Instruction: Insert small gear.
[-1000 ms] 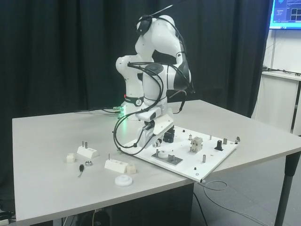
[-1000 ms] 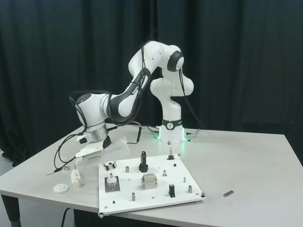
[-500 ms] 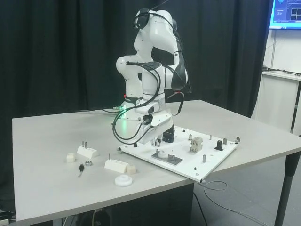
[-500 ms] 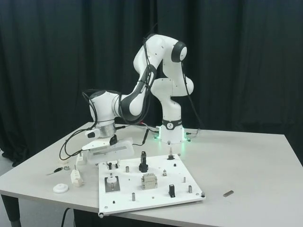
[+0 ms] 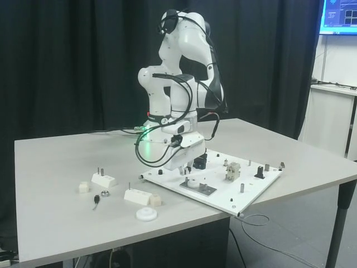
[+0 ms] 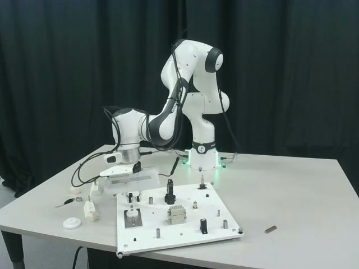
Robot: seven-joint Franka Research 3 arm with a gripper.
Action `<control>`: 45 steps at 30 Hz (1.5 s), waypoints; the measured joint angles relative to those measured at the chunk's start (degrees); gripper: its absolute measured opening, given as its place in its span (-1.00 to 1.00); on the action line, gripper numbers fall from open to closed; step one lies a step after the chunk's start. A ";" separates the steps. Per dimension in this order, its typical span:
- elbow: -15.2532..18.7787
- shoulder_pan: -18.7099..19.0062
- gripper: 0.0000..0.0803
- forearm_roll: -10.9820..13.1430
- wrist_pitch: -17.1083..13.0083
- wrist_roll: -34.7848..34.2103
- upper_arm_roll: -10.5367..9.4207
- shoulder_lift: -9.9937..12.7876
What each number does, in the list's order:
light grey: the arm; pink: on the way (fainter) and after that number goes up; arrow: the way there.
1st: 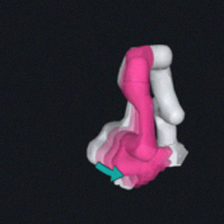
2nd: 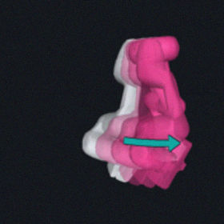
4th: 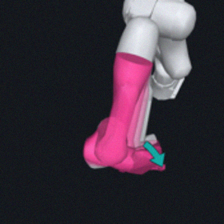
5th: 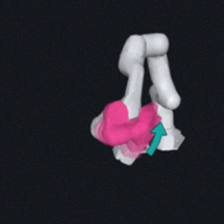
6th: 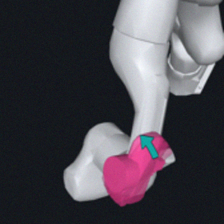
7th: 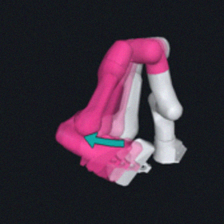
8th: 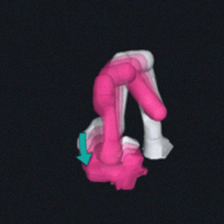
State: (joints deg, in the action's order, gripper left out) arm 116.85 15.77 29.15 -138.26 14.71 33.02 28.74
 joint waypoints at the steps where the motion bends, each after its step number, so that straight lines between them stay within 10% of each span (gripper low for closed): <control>1: 0.06 0.00 -0.51 0.00 -0.21 0.00 -0.06 0.00; 45: -0.35 -0.09 -0.51 -0.09 -4.90 0.06 -1.07 1.66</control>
State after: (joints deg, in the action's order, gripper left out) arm 116.50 15.67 29.06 -143.15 14.77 31.95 30.41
